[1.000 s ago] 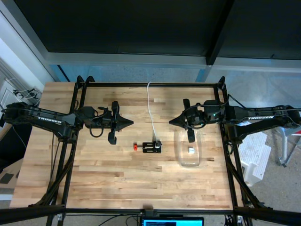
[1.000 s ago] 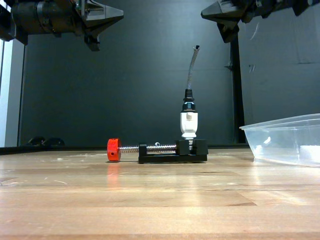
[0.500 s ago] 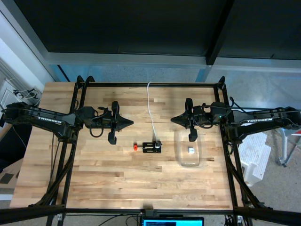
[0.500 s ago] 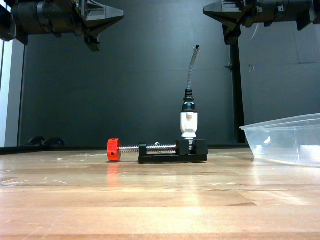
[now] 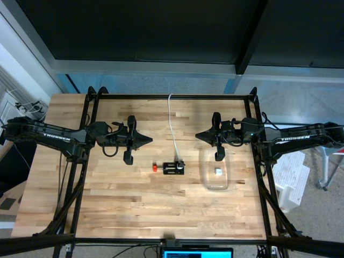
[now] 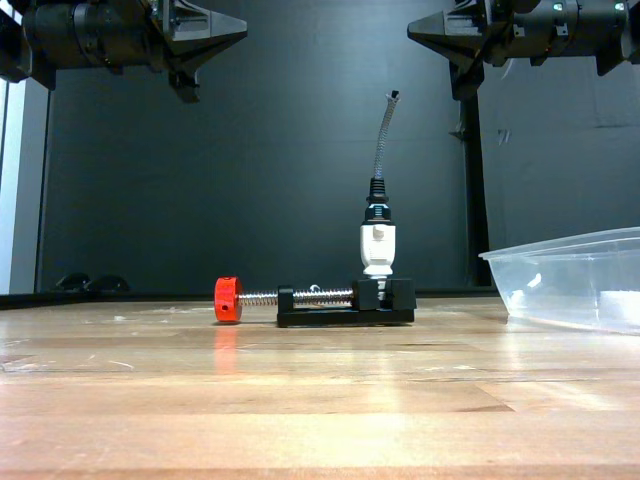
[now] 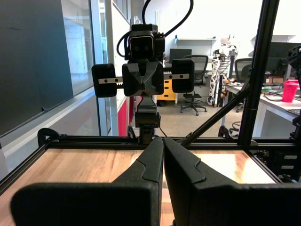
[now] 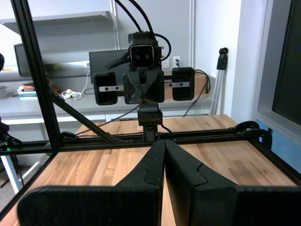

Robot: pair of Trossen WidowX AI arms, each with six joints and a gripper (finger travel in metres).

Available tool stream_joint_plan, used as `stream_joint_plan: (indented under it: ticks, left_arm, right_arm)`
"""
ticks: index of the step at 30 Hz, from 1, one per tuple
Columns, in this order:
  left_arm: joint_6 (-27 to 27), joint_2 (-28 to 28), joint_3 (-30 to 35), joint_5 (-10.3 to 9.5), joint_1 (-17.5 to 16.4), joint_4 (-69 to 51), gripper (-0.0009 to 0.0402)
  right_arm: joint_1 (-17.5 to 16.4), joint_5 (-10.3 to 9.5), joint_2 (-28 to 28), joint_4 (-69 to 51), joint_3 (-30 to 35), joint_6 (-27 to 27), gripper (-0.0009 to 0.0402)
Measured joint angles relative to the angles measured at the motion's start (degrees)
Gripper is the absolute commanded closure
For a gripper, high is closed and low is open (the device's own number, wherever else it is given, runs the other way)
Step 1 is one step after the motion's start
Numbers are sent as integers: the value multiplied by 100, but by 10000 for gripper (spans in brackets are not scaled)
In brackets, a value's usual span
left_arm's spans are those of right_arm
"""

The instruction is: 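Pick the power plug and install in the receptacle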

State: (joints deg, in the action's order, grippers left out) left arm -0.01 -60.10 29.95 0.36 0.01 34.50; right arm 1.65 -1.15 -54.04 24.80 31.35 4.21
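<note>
Both arms hang high over the bench, their tips pointing inward at each other across the middle. The left pincer sits over the left half of the bench, well apart from everything on it. In its own wrist view the two fingers press together along a thin seam, with nothing between them. The right pincer hovers close to the far end of the clear plastic tray as seen from above, yet the low view shows it well up off the bench. Its fingers are likewise closed tight on each other and hold nothing.

Between the arms, nearer the front, the small black vise lies flat on the wood, its red-orange knob on the left end of the screw. The receptacle, a white socket block, stands upright, gripped at the right end of the vise. From it the long white cable runs toward the back edge of the bench.

The tray rests just to the right of the vise, apart from it, with a tiny white block inside. The power plug is too small to pick out in any view, so I cannot tell where it lies
</note>
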Motion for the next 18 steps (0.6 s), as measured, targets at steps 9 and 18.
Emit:
stream_joint_plan:
  ticks: [9, 18]
  left_arm:
    - [0, 0, -2, 0, 0, 0, 393]
    - [0, 0, 0, 0, 0, 2, 393]
  right_arm:
    - [-2, -42, -2, -35, -7, 7, 393]
    - [-4, -42, -2, -55, -11, 42, 393]
